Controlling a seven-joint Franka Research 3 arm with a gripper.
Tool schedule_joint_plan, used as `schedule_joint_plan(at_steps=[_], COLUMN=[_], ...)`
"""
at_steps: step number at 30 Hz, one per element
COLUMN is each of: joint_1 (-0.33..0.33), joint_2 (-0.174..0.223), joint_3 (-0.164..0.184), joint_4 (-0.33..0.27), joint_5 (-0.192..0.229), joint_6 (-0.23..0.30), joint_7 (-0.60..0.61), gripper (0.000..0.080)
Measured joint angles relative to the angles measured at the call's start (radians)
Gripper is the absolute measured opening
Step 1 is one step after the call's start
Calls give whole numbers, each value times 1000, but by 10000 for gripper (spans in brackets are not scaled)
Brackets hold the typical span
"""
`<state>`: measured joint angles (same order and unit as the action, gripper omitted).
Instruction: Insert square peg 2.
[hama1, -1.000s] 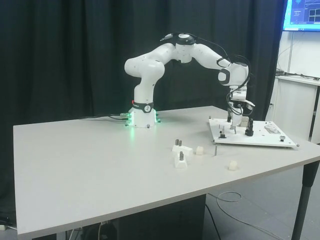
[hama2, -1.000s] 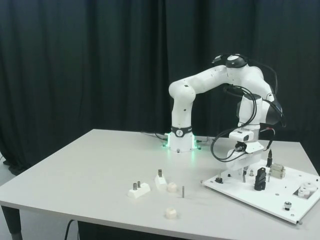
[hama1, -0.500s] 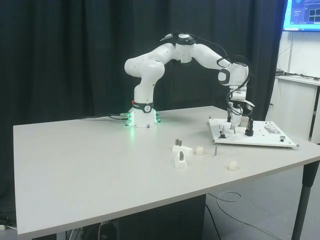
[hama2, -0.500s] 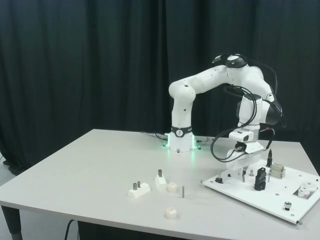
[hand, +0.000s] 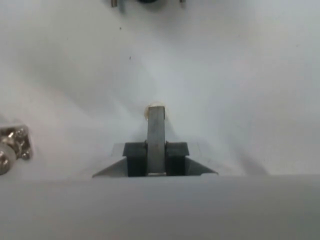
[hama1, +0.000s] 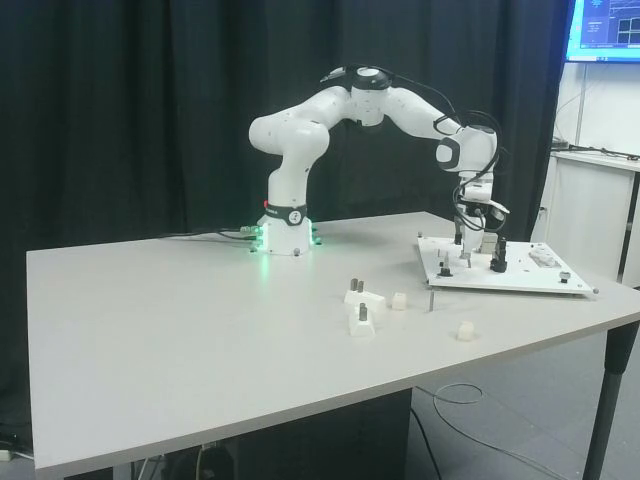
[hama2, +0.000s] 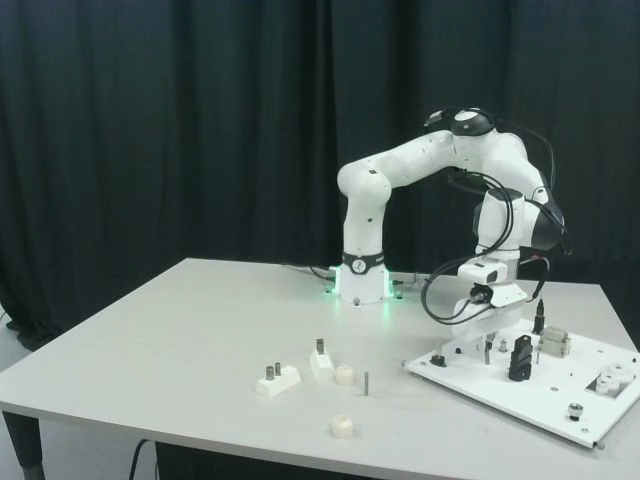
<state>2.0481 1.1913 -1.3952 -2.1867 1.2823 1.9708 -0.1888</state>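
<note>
A black curtain hangs in folds behind the grey table and fills the back of both room views. A screen glows at the upper corner above a white cabinet. A cable lies on the floor under the table.

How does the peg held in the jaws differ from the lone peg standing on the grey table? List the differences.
The held peg is clamped by the gripper over the white board; the lone peg stands free on the grey table, touched by nothing. The held peg's tip sits at a hole in the board; the lone peg stands apart from the board, near the white blocks. Both are slim, grey and upright.
</note>
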Motion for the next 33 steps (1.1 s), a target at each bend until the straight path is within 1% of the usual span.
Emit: schedule_joint_plan(at_steps=[33], joint_1=[-1], joint_2=[0], joint_3=[3], joint_4=[0], joint_5=[27], joint_6=[17], joint_7=[0], gripper=[74])
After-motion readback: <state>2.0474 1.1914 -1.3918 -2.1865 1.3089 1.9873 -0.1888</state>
